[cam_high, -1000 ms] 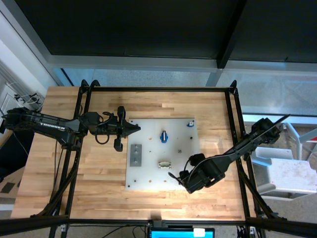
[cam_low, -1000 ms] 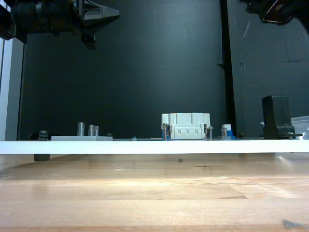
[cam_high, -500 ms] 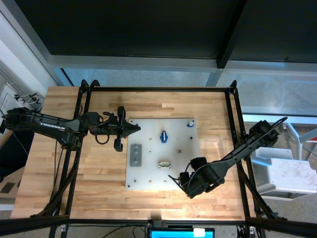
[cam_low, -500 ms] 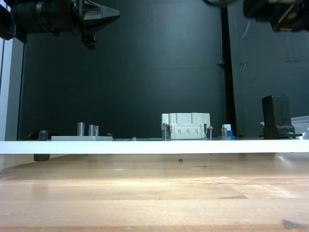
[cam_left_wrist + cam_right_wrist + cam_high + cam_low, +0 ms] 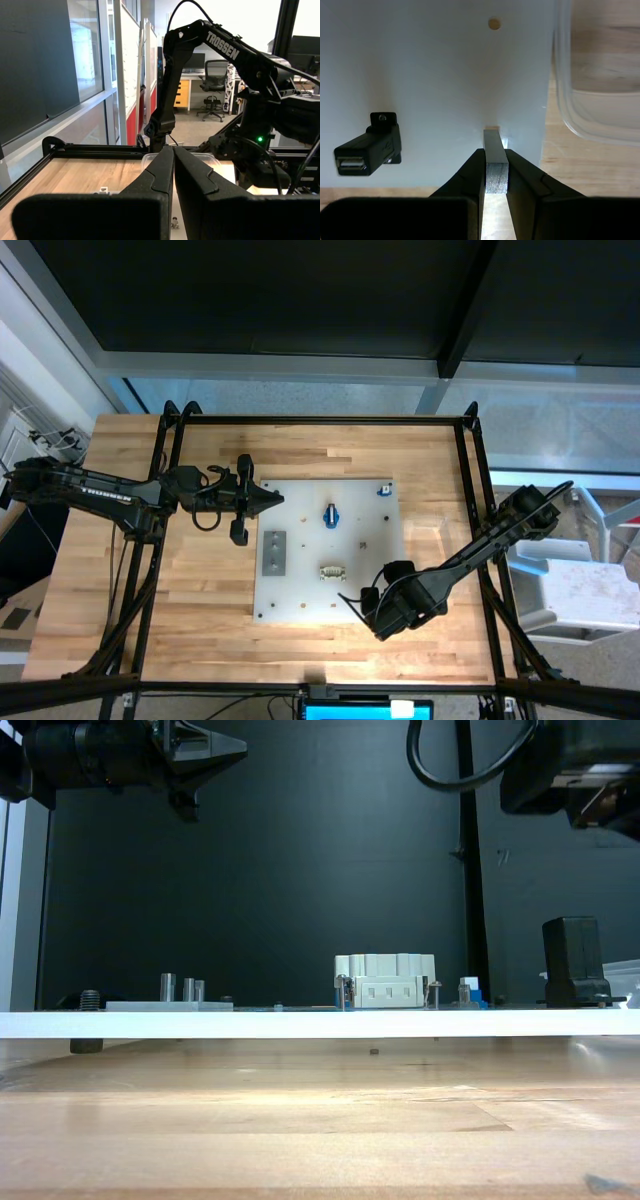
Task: Pick the 16mm bar and place in it's hole on the taskboard
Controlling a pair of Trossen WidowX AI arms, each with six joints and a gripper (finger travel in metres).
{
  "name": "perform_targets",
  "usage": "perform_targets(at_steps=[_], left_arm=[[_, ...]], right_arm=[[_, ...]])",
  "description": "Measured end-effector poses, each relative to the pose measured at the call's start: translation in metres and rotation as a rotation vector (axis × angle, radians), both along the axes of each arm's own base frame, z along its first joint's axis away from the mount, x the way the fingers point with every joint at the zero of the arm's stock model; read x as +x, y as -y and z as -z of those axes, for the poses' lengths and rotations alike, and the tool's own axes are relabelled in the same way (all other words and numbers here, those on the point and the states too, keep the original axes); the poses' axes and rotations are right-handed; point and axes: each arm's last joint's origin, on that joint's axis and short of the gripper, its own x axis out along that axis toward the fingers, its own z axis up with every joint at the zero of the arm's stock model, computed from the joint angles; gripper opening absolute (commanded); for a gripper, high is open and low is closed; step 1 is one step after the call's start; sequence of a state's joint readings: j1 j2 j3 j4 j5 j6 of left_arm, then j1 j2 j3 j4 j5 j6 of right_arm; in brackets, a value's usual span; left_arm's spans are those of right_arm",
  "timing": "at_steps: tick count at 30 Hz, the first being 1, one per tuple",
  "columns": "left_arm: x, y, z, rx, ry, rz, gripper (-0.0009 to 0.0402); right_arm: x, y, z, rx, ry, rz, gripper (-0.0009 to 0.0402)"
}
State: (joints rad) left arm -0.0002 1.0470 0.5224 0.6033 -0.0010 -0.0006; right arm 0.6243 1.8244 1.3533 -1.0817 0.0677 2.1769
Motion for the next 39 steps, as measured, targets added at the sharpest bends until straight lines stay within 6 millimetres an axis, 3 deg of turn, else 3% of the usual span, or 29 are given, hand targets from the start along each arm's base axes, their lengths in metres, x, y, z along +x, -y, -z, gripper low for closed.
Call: perform_targets(at_steps=[39], left_arm=[[0.0000,0.0000,0.0000,0.000,0.000,0.000,0.0000]], right_arm=[[-0.0002,0.0008,0.0016,0.001,-0.012,0.000,0.0000]])
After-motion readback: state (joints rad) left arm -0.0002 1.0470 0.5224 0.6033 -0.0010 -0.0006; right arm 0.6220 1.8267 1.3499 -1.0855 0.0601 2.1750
